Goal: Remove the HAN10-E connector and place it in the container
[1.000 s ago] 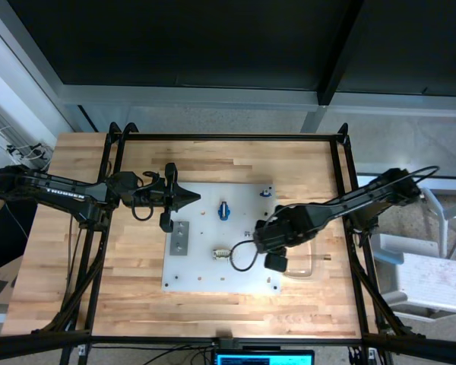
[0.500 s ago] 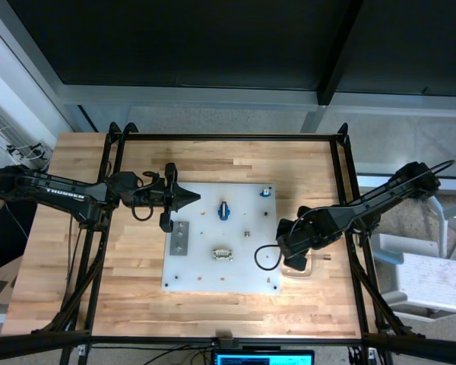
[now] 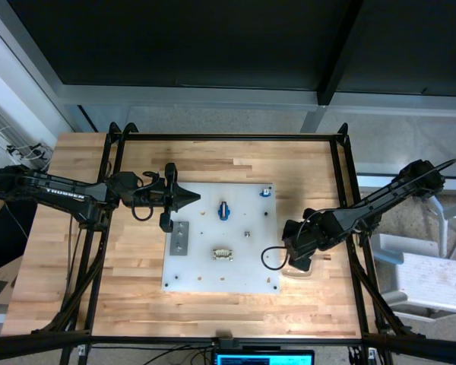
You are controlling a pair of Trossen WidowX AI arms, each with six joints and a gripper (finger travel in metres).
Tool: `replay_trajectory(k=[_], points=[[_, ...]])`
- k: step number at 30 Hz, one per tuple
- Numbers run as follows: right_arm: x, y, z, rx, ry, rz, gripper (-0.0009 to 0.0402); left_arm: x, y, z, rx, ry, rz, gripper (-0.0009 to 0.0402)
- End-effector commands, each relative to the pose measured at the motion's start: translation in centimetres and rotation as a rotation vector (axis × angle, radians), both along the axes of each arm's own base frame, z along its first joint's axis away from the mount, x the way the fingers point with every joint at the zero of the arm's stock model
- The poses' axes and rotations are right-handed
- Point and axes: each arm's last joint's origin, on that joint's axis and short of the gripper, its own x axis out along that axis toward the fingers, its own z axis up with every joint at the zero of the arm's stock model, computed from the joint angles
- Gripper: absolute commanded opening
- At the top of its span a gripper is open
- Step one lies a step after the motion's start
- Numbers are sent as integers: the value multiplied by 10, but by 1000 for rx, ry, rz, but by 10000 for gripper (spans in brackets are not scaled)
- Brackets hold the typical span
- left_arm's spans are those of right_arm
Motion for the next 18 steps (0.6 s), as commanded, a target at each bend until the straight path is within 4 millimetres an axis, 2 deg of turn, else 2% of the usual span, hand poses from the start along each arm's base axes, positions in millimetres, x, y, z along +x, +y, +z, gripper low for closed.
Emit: replay_trajectory(k=[1,7,12,15,18], points=[[-1,0,-9,8,-14,-6,0,0,0,0,0,0,0,0],[-6,-2,-23,4,-4,-5,0,0,0,0,0,0,0,0],[-6,-3,-26,-3,-16,-7,7,0,0,0,0,0,0,0],[-6,-2,-26,-1,-16,-6,41,0,0,0,0,0,0,0],[-6,-2,-26,1,-15,-5,94,0,0,0,0,0,0,0]])
